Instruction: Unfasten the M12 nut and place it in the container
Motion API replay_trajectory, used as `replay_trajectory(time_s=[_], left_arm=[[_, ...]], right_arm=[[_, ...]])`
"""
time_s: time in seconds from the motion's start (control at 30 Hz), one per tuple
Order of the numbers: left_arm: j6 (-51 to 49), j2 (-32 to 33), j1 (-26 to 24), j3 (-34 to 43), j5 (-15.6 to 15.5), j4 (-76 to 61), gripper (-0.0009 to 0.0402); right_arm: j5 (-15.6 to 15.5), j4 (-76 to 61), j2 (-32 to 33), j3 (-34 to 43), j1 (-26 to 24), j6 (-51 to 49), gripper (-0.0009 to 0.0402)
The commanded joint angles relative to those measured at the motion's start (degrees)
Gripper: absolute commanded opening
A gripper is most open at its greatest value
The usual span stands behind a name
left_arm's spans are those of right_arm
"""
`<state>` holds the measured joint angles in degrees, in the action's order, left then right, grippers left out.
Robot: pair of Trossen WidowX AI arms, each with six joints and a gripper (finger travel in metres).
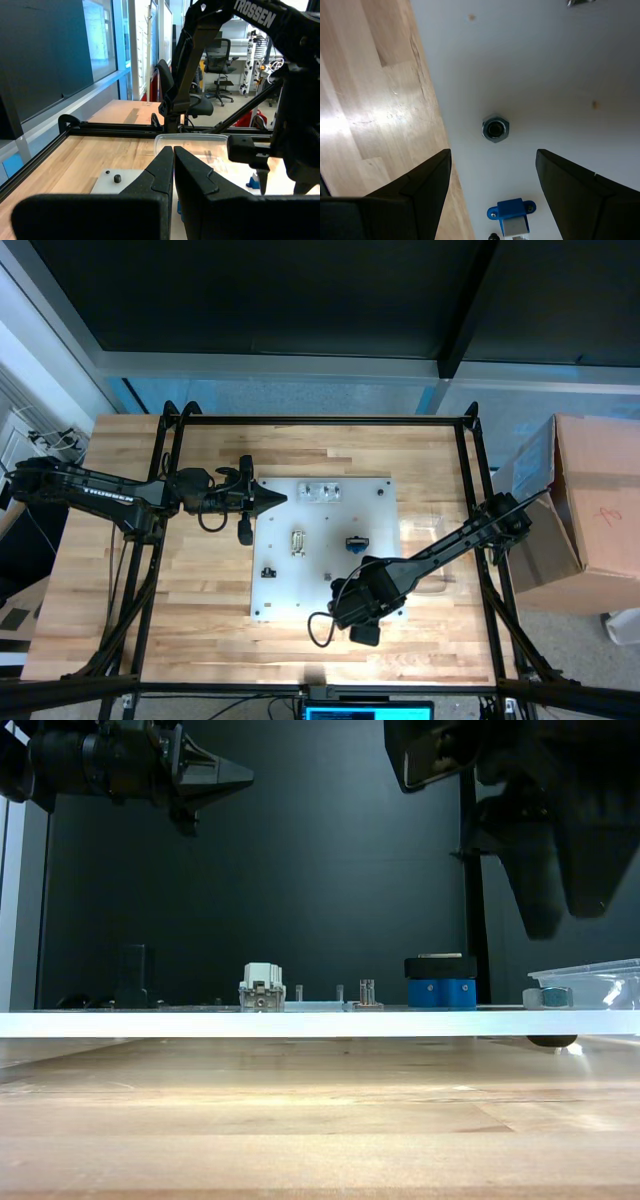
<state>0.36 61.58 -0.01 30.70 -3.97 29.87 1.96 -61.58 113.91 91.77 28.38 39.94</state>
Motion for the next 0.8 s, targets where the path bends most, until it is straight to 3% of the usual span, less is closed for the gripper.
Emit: replay_trajectory(time_s=[0.03,0.8], left_arm=[[0.0,0.0,0.0,0.02,0.02,0.0,0.0],[0.0,0.0,0.02,0.0,0.02,-0.02,0.0]], right_arm=[[0.02,1.55,0.0,-1.49,0.13,0.07,0.0236],[1.66,6.32,0.0,-6.23,0.11,0.07,0.0236]])
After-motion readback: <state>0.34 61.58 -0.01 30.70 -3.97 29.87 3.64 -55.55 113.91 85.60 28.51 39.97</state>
